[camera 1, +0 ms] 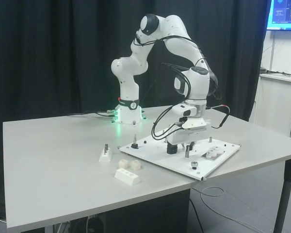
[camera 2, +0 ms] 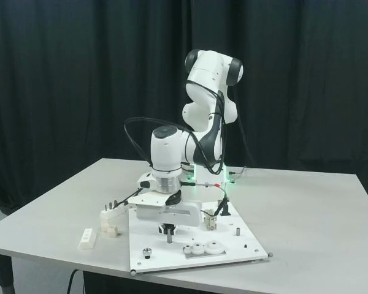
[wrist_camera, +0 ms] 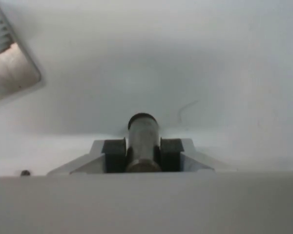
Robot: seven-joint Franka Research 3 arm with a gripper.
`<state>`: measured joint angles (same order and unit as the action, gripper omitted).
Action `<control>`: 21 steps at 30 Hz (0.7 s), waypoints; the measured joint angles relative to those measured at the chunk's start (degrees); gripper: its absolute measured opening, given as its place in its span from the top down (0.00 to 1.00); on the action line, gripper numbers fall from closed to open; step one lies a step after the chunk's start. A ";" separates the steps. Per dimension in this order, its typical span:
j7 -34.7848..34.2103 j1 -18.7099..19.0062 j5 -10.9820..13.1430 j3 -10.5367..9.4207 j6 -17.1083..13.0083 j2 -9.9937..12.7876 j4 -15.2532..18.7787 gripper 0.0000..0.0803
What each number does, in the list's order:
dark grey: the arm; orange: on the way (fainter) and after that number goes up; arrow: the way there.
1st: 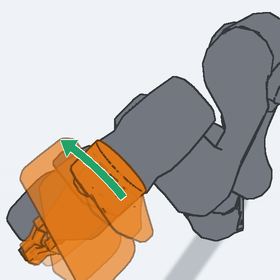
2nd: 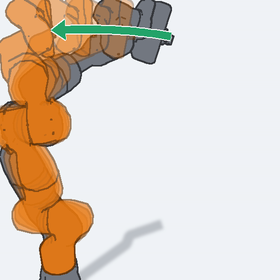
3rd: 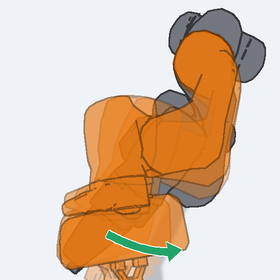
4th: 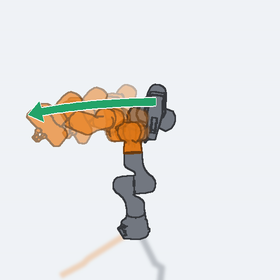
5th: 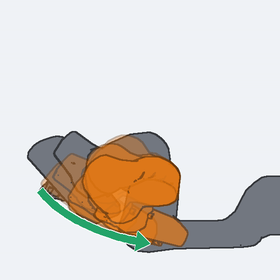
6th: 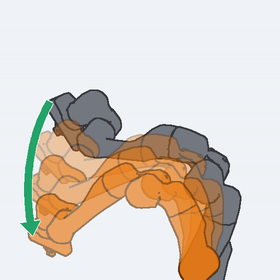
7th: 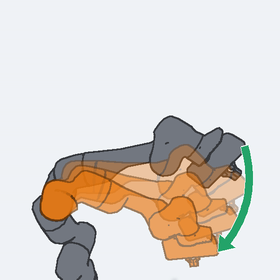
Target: Insert round peg 4.
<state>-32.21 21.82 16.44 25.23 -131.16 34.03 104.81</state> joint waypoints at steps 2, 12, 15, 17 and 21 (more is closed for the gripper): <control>0.00 -0.05 0.00 -0.09 -0.07 0.00 -0.02 0.82; -0.15 -0.74 0.00 -0.81 -0.47 0.02 -0.01 0.82; -0.15 -1.22 0.00 -1.29 -0.81 0.10 0.11 0.82; -0.15 -1.63 0.00 -1.68 -1.17 0.22 0.21 0.82; -0.15 -2.19 0.01 -2.21 -1.23 0.29 0.25 0.82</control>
<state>-32.36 19.62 16.45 23.02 -132.39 34.32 105.06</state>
